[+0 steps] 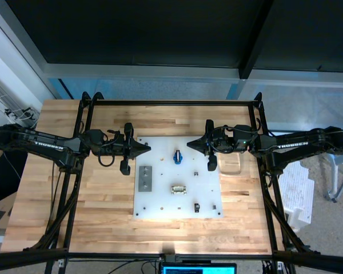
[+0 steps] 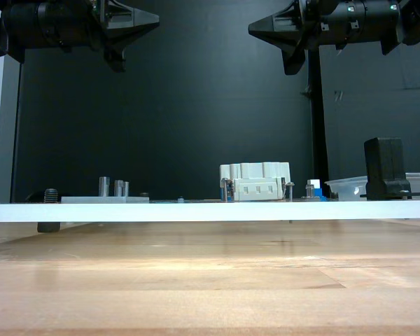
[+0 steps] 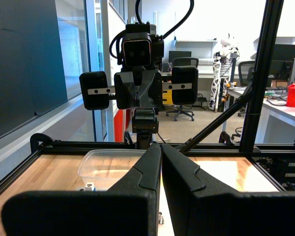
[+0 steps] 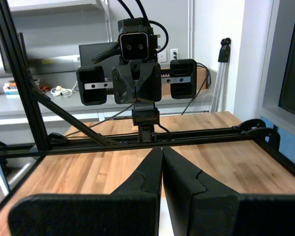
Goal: Pick the 16mm bar and install on taskboard
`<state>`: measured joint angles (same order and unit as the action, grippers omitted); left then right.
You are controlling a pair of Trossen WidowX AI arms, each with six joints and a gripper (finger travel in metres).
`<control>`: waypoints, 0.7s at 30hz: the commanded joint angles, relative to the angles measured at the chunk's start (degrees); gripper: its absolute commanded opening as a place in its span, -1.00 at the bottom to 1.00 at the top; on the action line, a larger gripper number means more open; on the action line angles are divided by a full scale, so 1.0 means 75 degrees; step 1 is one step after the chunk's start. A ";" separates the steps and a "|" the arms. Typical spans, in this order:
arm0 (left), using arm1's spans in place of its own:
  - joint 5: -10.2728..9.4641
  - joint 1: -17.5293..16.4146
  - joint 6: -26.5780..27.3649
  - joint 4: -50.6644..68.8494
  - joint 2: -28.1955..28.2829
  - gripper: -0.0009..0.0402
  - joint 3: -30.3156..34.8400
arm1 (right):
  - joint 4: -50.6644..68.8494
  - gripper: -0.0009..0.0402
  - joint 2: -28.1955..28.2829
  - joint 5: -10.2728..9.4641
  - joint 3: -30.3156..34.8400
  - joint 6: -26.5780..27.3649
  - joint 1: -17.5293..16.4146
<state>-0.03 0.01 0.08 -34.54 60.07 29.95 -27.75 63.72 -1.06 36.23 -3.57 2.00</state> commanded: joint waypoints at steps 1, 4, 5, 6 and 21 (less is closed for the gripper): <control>0.0003 -0.0003 -0.0003 0.0000 0.0003 -0.96 0.0000 | -0.0058 -0.96 0.0003 0.0003 0.0003 0.0146 -0.0009; 0.0003 -0.0003 -0.0003 0.0000 0.0003 -0.96 0.0000 | -0.0140 -0.96 0.0003 0.0003 0.0003 0.0181 -0.0009; 0.0003 0.0000 -0.0003 0.0000 0.0003 -0.96 0.0000 | -0.0160 -0.96 0.0003 0.0000 0.0003 0.0195 -0.0009; 0.0003 -0.0003 -0.0003 0.0000 0.0003 -0.96 0.0000 | -0.0172 -0.96 0.0003 0.0000 0.0003 0.0201 -0.0012; 0.0003 -0.0003 -0.0003 0.0000 0.0003 -0.96 0.0000 | -0.0160 -0.96 0.0003 -0.0003 0.0000 0.0181 -0.0015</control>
<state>-0.03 0.01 0.08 -34.54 60.07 29.95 -28.99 63.72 -1.06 36.27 -2.17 1.89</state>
